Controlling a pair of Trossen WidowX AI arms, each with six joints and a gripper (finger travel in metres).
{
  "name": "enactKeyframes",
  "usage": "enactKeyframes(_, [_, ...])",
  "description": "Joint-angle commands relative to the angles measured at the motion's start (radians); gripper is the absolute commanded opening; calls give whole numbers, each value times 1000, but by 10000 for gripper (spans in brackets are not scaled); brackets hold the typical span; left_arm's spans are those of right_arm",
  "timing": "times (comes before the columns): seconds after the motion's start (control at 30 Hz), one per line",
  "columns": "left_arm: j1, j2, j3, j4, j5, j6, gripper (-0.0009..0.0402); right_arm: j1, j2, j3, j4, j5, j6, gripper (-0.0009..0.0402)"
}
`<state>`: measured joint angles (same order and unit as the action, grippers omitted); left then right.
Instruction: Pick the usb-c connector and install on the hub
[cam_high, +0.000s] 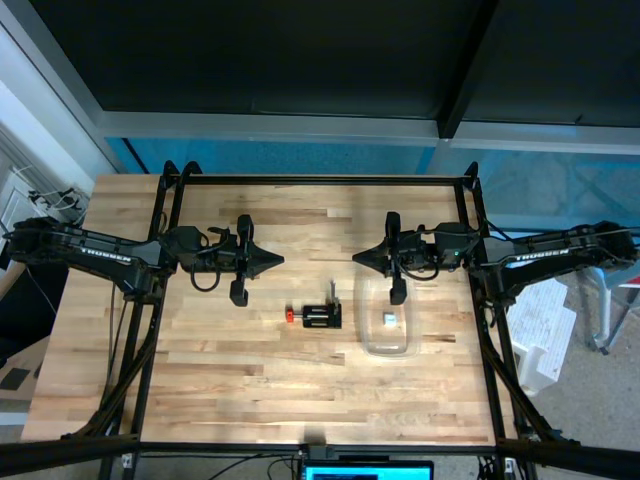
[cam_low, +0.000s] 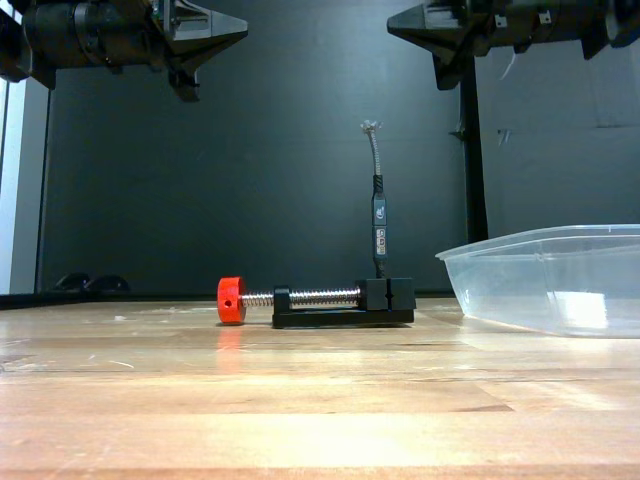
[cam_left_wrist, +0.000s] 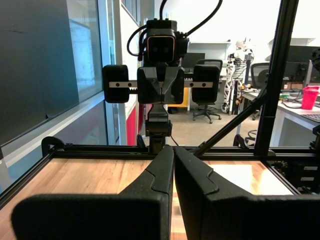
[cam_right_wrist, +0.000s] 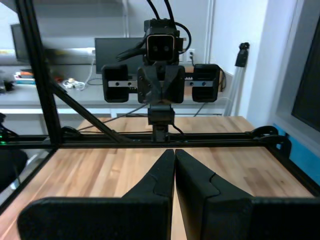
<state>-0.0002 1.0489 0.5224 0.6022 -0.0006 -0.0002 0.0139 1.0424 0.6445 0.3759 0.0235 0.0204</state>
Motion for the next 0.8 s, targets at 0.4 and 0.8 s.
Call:
enactKeyframes(0.4, [0, 0, 0, 0, 0, 0, 0, -10, -10, -45, 89, -17, 15, 0])
enactKeyframes(0.8, [0, 0, 0, 0, 0, 0, 0, -9, -10, -45, 87, -16, 25, 0])
